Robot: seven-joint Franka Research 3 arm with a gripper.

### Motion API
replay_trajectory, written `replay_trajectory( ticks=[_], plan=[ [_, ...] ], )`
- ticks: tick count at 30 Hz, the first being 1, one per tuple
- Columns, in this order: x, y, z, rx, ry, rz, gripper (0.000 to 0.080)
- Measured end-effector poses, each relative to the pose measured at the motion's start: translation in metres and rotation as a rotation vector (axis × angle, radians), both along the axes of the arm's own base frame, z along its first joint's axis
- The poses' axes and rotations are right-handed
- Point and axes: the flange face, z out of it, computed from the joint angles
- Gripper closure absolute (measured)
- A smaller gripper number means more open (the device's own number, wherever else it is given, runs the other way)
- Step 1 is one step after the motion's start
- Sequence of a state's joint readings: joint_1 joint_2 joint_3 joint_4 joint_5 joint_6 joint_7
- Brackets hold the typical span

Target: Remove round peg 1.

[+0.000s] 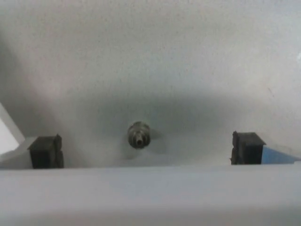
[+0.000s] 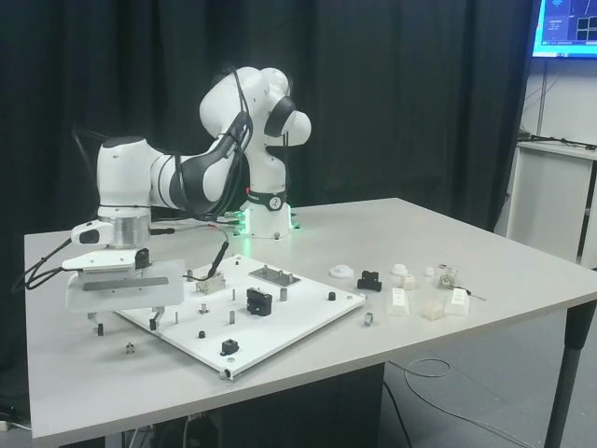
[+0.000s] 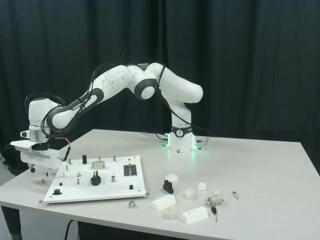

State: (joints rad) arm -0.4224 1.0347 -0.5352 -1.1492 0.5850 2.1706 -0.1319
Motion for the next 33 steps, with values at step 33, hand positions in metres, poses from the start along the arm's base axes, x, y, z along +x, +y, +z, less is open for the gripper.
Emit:
replay_trajectory(
  ticks=[33],
  plan=[
    [0.0057, 0.0034, 0.0072, -0.017, 0.014, 0.144, 0.0003]
  ],
)
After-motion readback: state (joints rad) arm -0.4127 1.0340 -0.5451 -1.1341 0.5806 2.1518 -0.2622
